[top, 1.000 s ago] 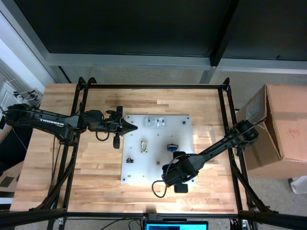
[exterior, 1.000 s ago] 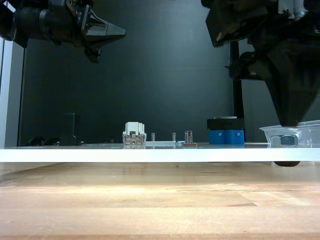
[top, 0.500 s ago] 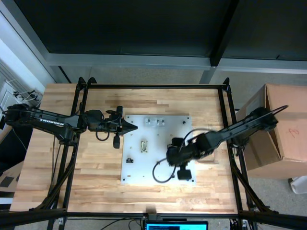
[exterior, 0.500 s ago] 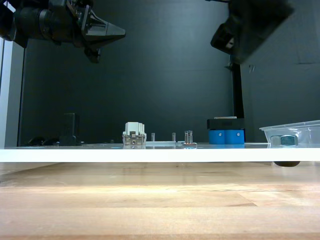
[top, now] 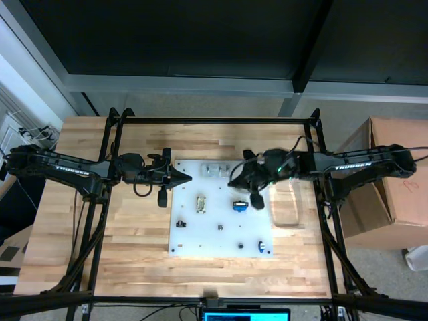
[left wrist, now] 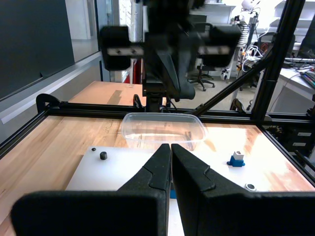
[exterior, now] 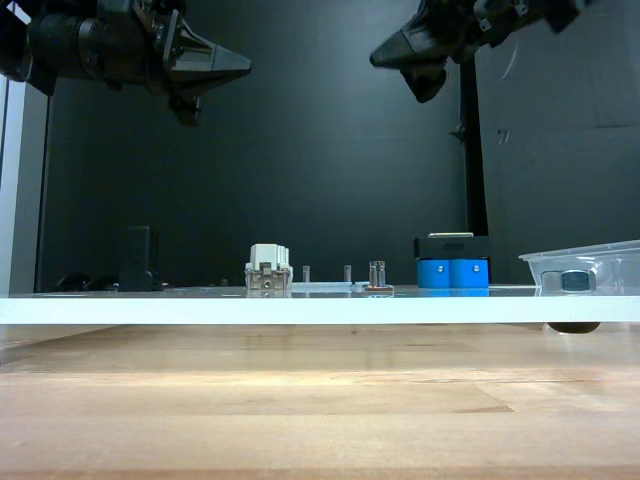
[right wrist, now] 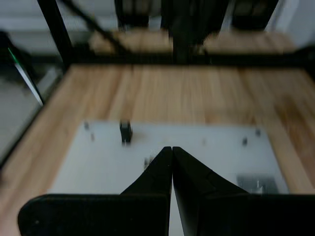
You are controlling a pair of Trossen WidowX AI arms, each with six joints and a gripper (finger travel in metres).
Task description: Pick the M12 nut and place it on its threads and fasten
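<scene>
Right gripper (top: 232, 182) swung off M12 nut (exterior: 573, 281) on its stud to board's (top: 200, 234) 12 o'clock, left gripper (top: 188, 178) at 10, both pressed together, empty; we judge fastening done.

Tally, present moment:
- Black grippers, two: left gripper (top: 189, 178) over the board's left edge, right gripper (top: 231, 182) over its far side.
- Flat white board (top: 200, 234): one.
- Clear plastic tray (top: 285, 207): one, right.
- Small silver nut (exterior: 575, 281): one.
- Blue block (top: 239, 205): one.
- Small blue piece (top: 263, 248): one.
- Brown cardboard box (top: 381, 200): one.

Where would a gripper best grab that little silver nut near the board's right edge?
Probably from straight above, pinching two opposite outer flats: the nut sits low on its stud, hole upward, a blue block close beside. The left gripper and right gripper both hover shut above the board's far half.
</scene>
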